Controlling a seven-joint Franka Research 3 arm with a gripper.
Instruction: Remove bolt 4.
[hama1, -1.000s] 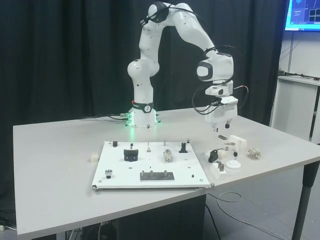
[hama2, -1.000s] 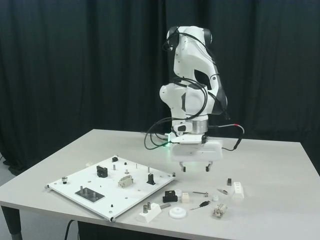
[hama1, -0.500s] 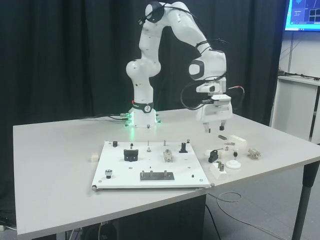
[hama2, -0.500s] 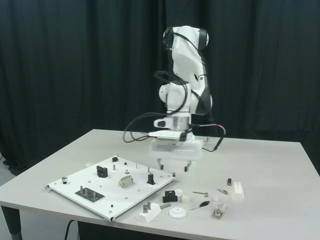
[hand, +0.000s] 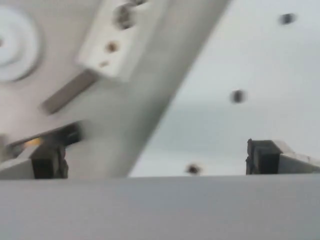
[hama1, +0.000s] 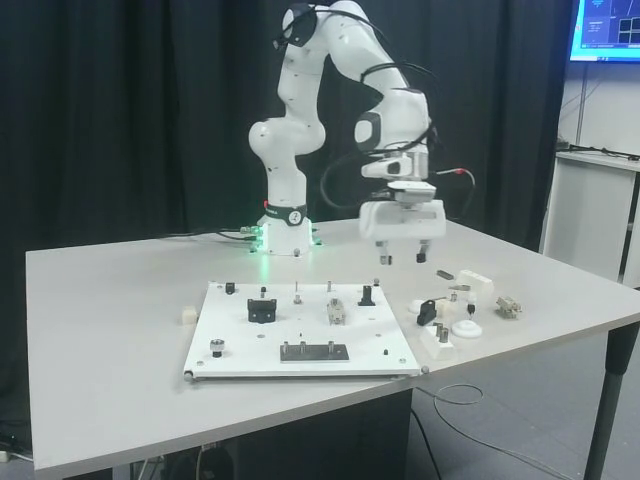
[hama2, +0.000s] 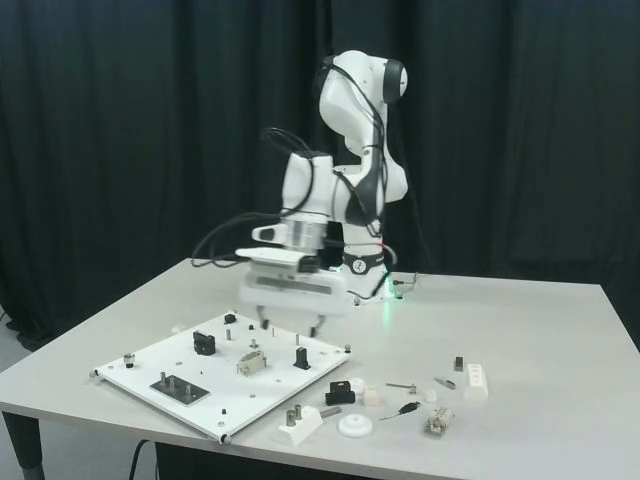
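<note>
- First room view: the white arm (hama1: 330, 110) is bolted at the far middle of the grey table (hama1: 110, 300), with a green light (hama1: 262, 240) at its base.
- Gripper (hama1: 401, 258): it hangs in the air above the white board (hama1: 300, 335), off its far right corner at about 2 o'clock from the board's middle. The fingers are spread wide, with nothing between them and touching nothing.
- Second room view: the gripper (hama2: 288, 326) hovers over the far part of the board (hama2: 270, 385), clear of the parts standing on it.
- Wrist view: the gripper (hand: 155, 159) straddles the board's edge. One black fingertip is over the bare table and the other over the board (hand: 260, 60).
- bolt 4: no numbering can be read, so which bolt it is cannot be told. Two upright bolts (hama1: 297, 296) stand on the board at about 12 o'clock from its middle. None is in the gripper.
- Black block (hama1: 262, 312): on the board, at about 10 o'clock.
- Plate with studs (hama1: 313, 351): on the board, at 6 o'clock, near the front edge.
- White disc (hama1: 463, 329) (hama2: 354, 425) (hand: 12, 42): on the table at 3 o'clock of the board, among loose parts.
- White block with pins (hama1: 438, 340) (hama2: 298, 424) (hand: 120, 37): just beside the disc, nearer the board.
- Small white cube (hama1: 188, 314): on the table at 9 o'clock, just beside the board's edge.
</note>
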